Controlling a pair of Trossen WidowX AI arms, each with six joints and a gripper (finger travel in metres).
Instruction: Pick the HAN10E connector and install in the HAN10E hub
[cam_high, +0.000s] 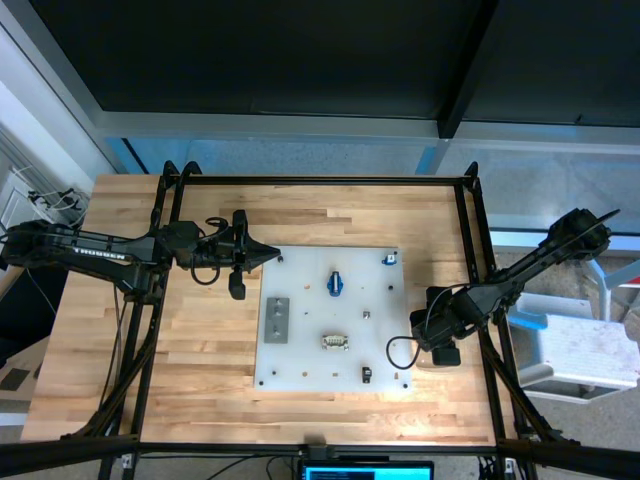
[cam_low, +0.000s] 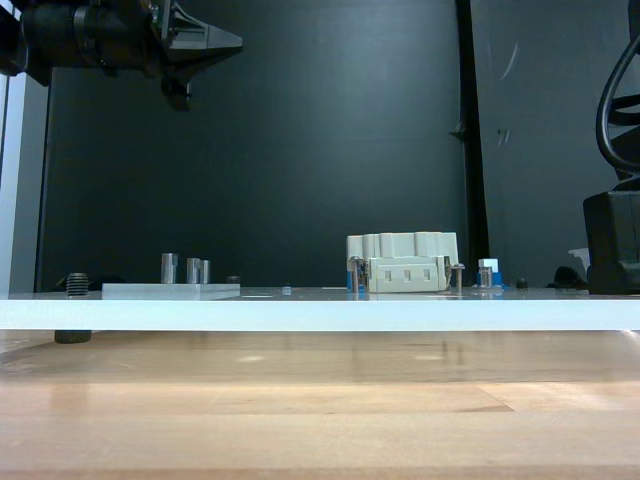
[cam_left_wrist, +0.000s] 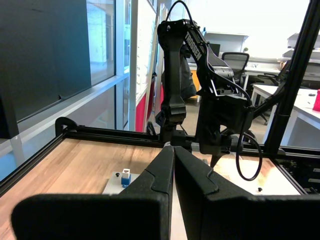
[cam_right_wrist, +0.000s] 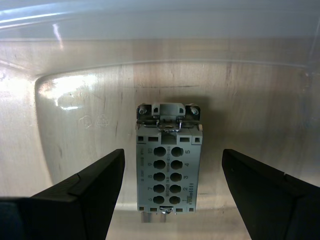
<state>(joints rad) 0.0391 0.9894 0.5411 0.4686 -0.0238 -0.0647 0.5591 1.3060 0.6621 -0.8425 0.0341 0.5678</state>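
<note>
1. The right gripper (cam_right_wrist: 172, 154) hangs just beside the white plate (cam_high: 300, 370). Its jaws are wide apart and grip nothing.
2. The HAN10E connector (cam_right_wrist: 169, 172) lies flat beneath and between those jaws, hole face up and untouched, slightly nearer one jaw. It seems to rest in a clear tray (cam_right_wrist: 260, 55).
3. The left gripper (cam_left_wrist: 173, 150) is raised, with its jaws together and empty, well apart from the connector.
4. The HAN10E hub (cam_high: 335, 342) sits on the plate, well apart from the right jaws.
5. Risks:
   - The nearer jaw would likely touch first and shove or twist the connector.
   - A shallow descent could pinch only its top edge, so it slips.
   - A tilted grip would probably jam the connector at the hub.
</note>
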